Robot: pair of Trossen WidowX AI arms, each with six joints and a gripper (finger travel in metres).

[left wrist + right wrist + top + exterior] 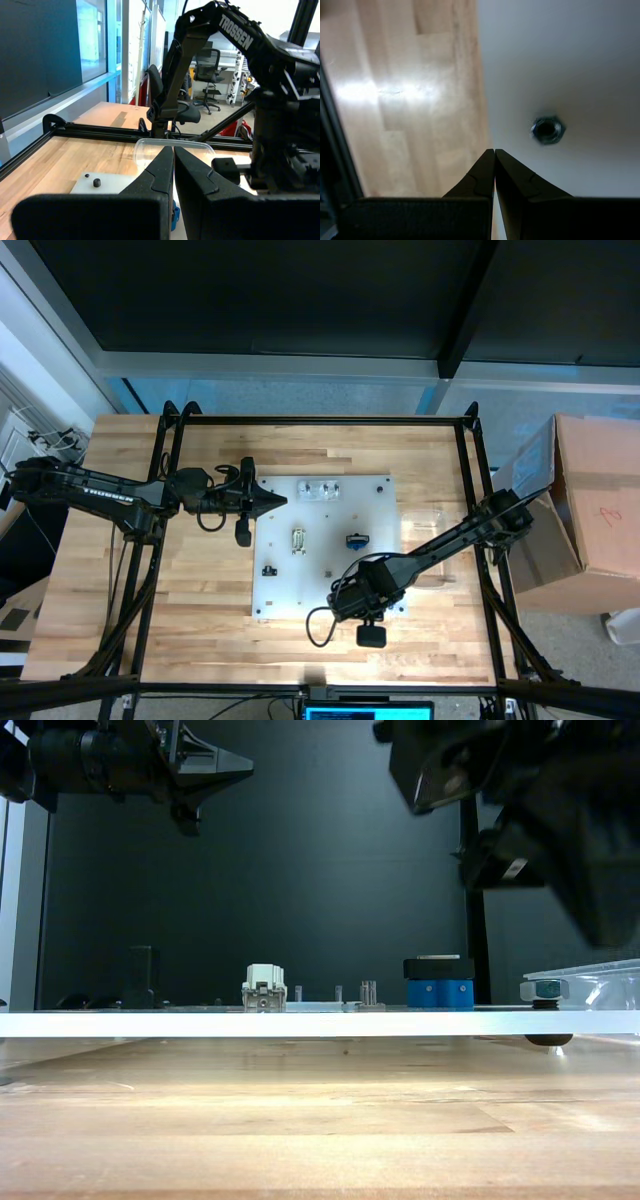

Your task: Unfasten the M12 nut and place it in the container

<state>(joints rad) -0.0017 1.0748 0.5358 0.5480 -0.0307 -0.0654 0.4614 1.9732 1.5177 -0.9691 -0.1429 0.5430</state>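
The silver nut (544, 989) sits on its black stud at the white board's (300, 585) near right edge, in front of the clear container (600, 982). From above, the nut (547, 130) shows a dark centre and lies flat on the board. My right gripper (494, 150) hangs above the board's near edge, shut on nothing and apart from the nut. In the high view the right arm (375, 585) hides the nut. No nut shows in the container (438, 530). My left gripper (278, 502) hovers, shut and empty, over the board's far left edge.
A white connector (264, 990) and a blue block with a black cap (438, 982) stand mid-board. A cardboard box (590, 510) sits off the table's right side. A black frame (320, 420) rings the table. A small black post (96, 183) stands on the board.
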